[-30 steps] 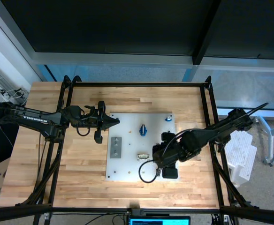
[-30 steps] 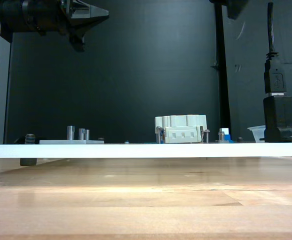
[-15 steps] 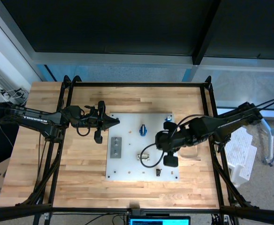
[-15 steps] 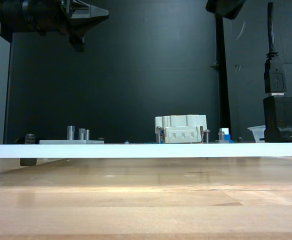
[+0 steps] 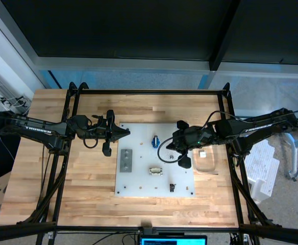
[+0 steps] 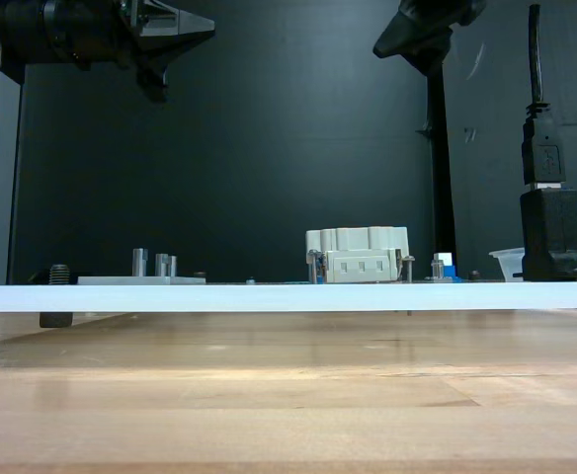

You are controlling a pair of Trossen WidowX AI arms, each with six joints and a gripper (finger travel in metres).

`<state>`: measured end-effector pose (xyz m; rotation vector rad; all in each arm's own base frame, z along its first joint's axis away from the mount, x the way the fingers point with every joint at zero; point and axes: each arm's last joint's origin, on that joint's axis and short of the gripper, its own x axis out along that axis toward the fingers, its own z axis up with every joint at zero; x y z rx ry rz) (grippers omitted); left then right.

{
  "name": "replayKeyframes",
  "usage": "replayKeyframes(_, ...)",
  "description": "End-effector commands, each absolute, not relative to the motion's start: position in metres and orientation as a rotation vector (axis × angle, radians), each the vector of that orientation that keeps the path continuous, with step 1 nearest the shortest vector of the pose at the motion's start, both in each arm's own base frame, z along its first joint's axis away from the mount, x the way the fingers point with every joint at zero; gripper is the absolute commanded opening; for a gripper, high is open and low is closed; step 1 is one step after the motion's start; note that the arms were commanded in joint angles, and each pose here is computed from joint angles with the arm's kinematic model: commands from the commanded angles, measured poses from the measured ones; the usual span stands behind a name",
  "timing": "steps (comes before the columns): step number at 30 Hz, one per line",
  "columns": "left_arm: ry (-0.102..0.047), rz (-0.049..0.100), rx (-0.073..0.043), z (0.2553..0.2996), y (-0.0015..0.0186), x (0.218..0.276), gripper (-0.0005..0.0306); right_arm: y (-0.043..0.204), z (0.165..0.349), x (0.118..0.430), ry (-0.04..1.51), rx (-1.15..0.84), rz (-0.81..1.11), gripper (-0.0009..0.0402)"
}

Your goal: Pick the USB connector and install on taskboard

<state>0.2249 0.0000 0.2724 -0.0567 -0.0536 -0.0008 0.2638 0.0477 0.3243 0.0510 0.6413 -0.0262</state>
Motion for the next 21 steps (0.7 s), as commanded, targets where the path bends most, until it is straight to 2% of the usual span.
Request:
replayKeyframes(1,-0.054,0.0,-0.056,0.2724,0.0001,0.2249,0.0,0.038,0.321,0.261,0.536,0.046,-0.039,0.0)
replayKeyframes(13,-0.054,-0.001,-0.056,0.2724,0.0,0.2249,0.0,0.005,0.306,0.246,0.225,0.039,-0.054,0.0)
replayKeyframes(21,-0.054,0.0,-0.056,0.2724,0.0001,0.2249,0.0,-0.009,0.295,0.24,0.078,0.076,-0.014,0.0)
